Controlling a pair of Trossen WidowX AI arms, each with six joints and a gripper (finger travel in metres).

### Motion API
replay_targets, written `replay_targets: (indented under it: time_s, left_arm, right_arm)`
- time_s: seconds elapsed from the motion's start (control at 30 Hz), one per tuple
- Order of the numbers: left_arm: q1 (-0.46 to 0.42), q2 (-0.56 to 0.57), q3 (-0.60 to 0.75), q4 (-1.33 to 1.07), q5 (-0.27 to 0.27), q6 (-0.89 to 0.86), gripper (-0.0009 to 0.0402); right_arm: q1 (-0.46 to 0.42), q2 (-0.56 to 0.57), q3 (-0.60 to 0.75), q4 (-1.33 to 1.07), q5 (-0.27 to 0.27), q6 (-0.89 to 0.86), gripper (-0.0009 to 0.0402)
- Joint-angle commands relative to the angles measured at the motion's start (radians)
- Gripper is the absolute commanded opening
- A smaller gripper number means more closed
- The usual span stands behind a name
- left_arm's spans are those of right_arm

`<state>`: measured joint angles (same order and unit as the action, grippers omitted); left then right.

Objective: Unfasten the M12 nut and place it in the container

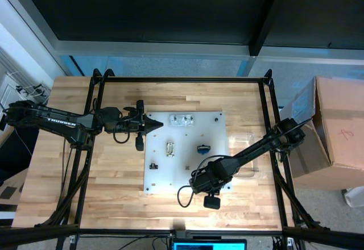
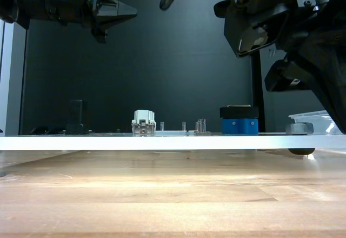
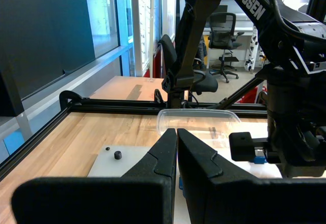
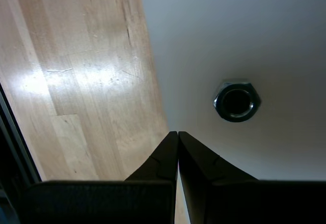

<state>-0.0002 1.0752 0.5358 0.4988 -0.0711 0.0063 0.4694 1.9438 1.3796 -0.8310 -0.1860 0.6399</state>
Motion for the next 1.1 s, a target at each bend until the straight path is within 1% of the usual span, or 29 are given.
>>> replay_targets:
  time_s: [0.03,0.23,0.27,0.33,0.4,0.5,0.57,0.63,0.7,0.77,0.8,1.1]
  left_arm:
    - [0.000,0.000,0.000,0.000,0.000,0.000,0.0000]
    - [0.000,0.000,0.000,0.000,0.000,0.000,0.0000]
    - [0.000,0.000,0.000,0.000,0.000,0.000,0.0000]
    - [0.000,0.000,0.000,0.000,0.000,0.000,0.0000]
    - [0.000,0.000,0.000,0.000,0.000,0.000,0.0000]
    - [0.000,0.000,0.000,0.000,0.000,0.000,0.0000]
    - [0.000,0.000,0.000,0.000,0.000,0.000,0.0000]
    - [0.000,0.000,0.000,0.000,0.000,0.000,0.0000]
    - [0.000,0.000,0.000,0.000,0.000,0.000,0.0000]
    - [0.000,0.000,0.000,0.000,0.000,0.000,0.0000]
    - [0.000,0.000,0.000,0.000,0.000,0.000,0.0000]
    - [0.000,0.000,0.000,0.000,0.000,0.000,0.0000]
  right_arm:
    - [0.000,-0.006,-0.003,-0.010,0.032,-0.007,0.0000]
    - [0.000,-0.013,-0.002,-0.049,0.172,-0.065,0.0000]
    - [0.000,-0.014,-0.002,-0.051,0.182,-0.084,0.0000]
    - [0.000,-0.018,-0.002,-0.057,0.220,-0.103,0.0000]
    - [0.000,-0.020,-0.002,-0.058,0.231,-0.103,0.0000]
    - [0.000,-0.023,-0.002,-0.058,0.210,-0.101,0.0000]
    - [0.000,-0.026,-0.002,-0.058,0.171,-0.098,0.0000]
    - [0.000,-0.030,-0.002,-0.056,0.102,-0.097,0.0000]
    - [0.002,-0.034,-0.002,-0.047,0.005,-0.097,0.0000]
    - [0.003,-0.037,-0.002,-0.037,-0.056,-0.090,0.0000]
    - [0.005,-0.038,-0.002,-0.032,-0.073,-0.082,0.0000]
    - [0.016,-0.039,-0.002,-0.001,-0.077,-0.061,0.0000]
